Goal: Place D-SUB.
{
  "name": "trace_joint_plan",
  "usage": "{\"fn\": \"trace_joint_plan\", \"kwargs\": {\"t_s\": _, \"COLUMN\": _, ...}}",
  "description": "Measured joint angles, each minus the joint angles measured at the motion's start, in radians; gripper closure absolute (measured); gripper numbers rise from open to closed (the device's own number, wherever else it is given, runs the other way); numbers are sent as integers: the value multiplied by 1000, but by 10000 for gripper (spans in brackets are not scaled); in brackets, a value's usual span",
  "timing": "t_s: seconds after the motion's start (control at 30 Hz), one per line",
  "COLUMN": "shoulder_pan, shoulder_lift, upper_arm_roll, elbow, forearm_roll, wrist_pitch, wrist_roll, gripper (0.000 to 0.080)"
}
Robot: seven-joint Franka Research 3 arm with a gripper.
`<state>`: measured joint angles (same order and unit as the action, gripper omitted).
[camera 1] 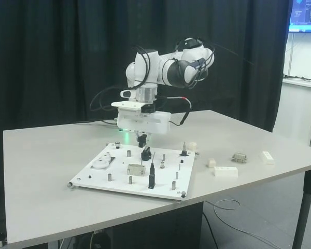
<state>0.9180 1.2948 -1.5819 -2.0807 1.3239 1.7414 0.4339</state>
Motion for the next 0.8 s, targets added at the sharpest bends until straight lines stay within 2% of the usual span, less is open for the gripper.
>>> {"fn": "trace_joint_plan", "kwargs": {"t_s": 0.4, "shoulder_pan": -55, "shoulder_lift": 9, "upper_arm_roll": 47, "elbow": 69, "forearm_roll": -13, "wrist_pitch": 18, "wrist_roll": 29, "gripper": 649}}
{"fn": "trace_joint_plan", "kwargs": {"t_s": 0.8, "shoulder_pan": -73, "shoulder_lift": 10, "upper_arm_roll": 50, "elbow": 88, "forearm_roll": -39, "wrist_pitch": 18, "wrist_roll": 46, "gripper": 649}}
